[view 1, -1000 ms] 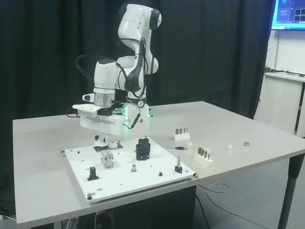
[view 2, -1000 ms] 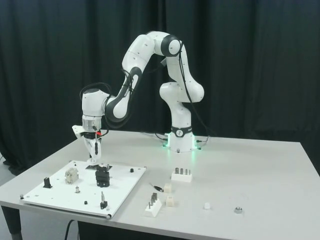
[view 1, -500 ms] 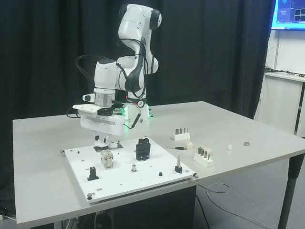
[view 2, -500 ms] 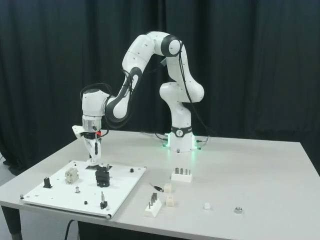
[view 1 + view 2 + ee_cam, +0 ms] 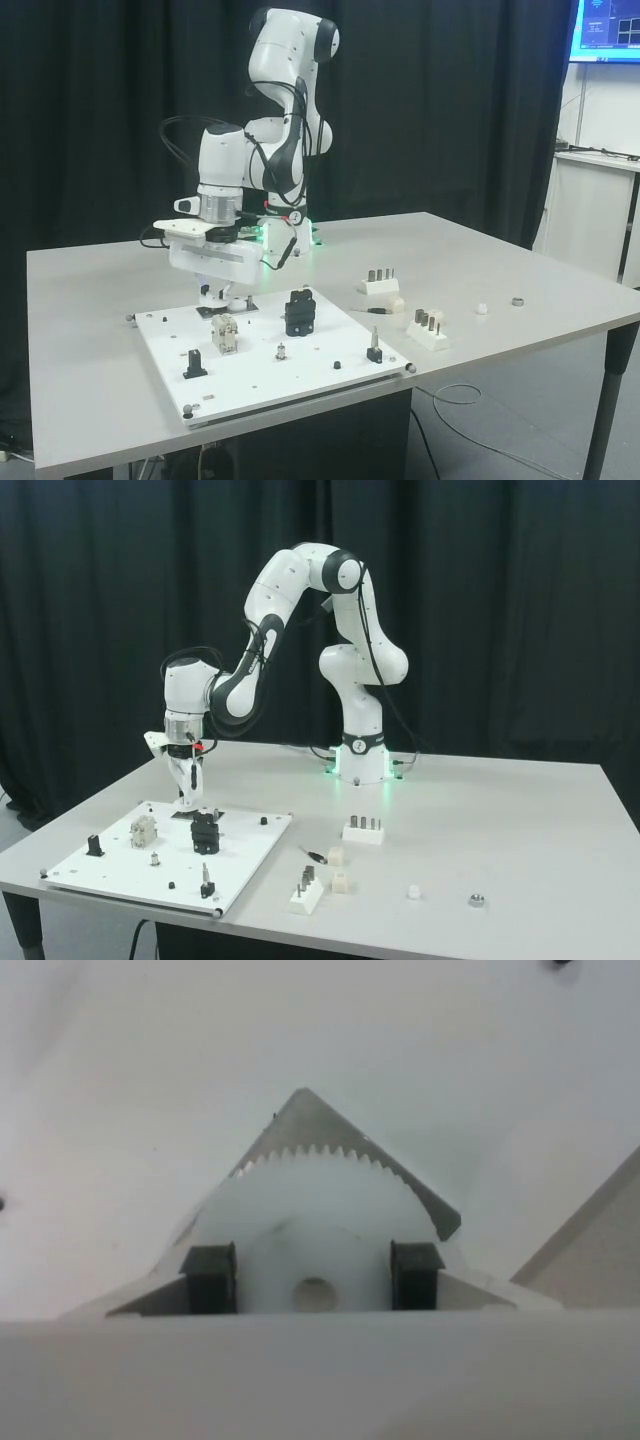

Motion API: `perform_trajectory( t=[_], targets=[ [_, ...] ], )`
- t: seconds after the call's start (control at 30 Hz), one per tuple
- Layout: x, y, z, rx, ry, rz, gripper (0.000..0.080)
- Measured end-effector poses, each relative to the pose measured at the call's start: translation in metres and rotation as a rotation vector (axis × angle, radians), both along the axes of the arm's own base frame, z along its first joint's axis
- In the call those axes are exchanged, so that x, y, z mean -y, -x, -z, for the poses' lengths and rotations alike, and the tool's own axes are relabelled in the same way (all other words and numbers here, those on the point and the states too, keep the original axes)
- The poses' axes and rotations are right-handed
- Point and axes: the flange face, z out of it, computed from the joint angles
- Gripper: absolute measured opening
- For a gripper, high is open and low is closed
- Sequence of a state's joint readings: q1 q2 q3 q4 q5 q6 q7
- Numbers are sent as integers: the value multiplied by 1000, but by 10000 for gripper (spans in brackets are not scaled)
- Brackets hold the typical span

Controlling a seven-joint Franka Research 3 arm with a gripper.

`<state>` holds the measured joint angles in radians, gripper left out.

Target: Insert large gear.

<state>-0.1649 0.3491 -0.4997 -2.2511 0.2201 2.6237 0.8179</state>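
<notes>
— Gripper (image 5: 314, 1278) state? Shut or apart?
— Clamped on large gear (image 5: 312, 1215), black pads (image 5: 210, 1278) pressing either side (white, toothed rim visible).
— And below?
— Hanging low over grey plate (image 5: 340, 1140) on white board (image 5: 270, 355).

White toothed gear (image 5: 315, 1210), black fingertips (image 5: 210, 1277), white board (image 5: 270, 360), grey table (image 5: 480, 250)

Black fixture (image 5: 299, 311) beside — elsewhere open board (image 5: 300, 375)
</notes>
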Motion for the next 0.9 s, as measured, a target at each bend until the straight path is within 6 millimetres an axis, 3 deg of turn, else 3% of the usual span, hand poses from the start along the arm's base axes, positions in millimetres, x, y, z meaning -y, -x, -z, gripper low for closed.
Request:
perform_trajectory(
  t=[0.9],
  targets=[
    [0, 3, 2, -8, -4, -11, 330]
  ],
)
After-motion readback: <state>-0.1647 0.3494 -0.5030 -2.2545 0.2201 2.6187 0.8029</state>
